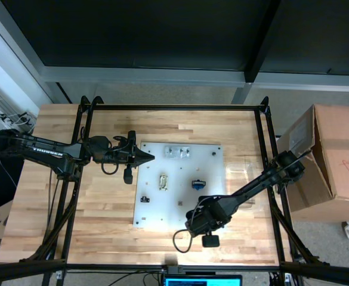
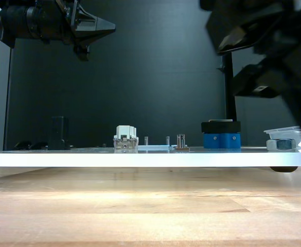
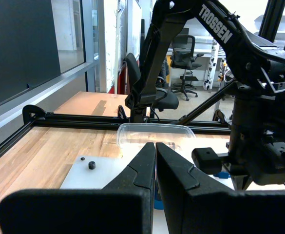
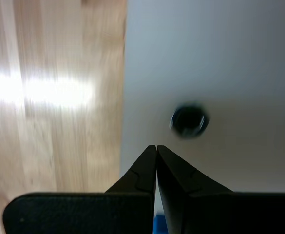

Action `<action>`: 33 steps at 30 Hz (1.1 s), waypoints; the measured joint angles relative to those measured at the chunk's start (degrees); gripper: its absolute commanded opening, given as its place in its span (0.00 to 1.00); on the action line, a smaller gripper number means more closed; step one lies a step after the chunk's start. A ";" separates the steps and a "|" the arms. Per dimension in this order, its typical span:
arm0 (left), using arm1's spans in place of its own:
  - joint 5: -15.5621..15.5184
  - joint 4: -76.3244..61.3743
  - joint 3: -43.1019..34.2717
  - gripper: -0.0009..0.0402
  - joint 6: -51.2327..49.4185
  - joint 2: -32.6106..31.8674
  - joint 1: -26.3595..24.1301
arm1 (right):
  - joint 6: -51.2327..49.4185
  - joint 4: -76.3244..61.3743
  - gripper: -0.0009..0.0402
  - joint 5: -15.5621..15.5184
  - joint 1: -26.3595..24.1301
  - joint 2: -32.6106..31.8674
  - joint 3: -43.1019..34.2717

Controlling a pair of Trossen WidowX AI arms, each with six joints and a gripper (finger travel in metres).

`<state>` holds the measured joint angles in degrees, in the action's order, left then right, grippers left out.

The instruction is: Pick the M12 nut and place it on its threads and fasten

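Note:
The silver M12 nut [image 2: 280,144] sits low at the board's near right edge, with no ribs showing under it. It looks to be on its stud and run down. In the right wrist view the nut [image 4: 188,120] is a blurred dark ring on the white board [image 4: 220,58], lying free just beyond my right gripper [image 4: 156,146]. That gripper is shut on nothing. In the high view the right gripper [image 1: 193,225] hangs over the board's near right part and the arm hides the nut. My left gripper [image 1: 145,157] is shut and empty, held high over the board's far left edge.
A clear tray [image 1: 240,170] lies on the table just right of the board. On the board stand a blue and black block [image 2: 220,135], a white connector [image 2: 125,138] and a small silver post [image 2: 181,141]. A cardboard box [image 1: 329,158] stands off the table's right side.

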<state>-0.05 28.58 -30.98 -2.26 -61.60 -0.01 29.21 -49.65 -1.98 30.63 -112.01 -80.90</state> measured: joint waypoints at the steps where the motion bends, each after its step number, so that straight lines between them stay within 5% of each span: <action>1: 0.00 0.00 0.00 0.02 0.00 0.00 0.00 | -0.02 -0.13 0.02 0.15 0.00 0.09 0.00; 15: 0.02 0.00 -0.02 0.02 0.02 0.00 0.00 | -6.32 -0.11 0.02 1.84 -2.97 7.61 2.25; 21: 0.02 0.00 -0.02 0.02 0.02 0.00 0.00 | -11.67 4.35 0.02 5.42 -9.88 17.84 9.25; 33: 0.02 0.00 0.00 0.02 0.00 0.00 0.00 | -25.75 26.38 0.02 4.11 -28.68 43.01 24.74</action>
<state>-0.03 28.58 -30.98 -2.26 -61.60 -0.01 3.46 -23.27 2.13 1.96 -68.99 -56.16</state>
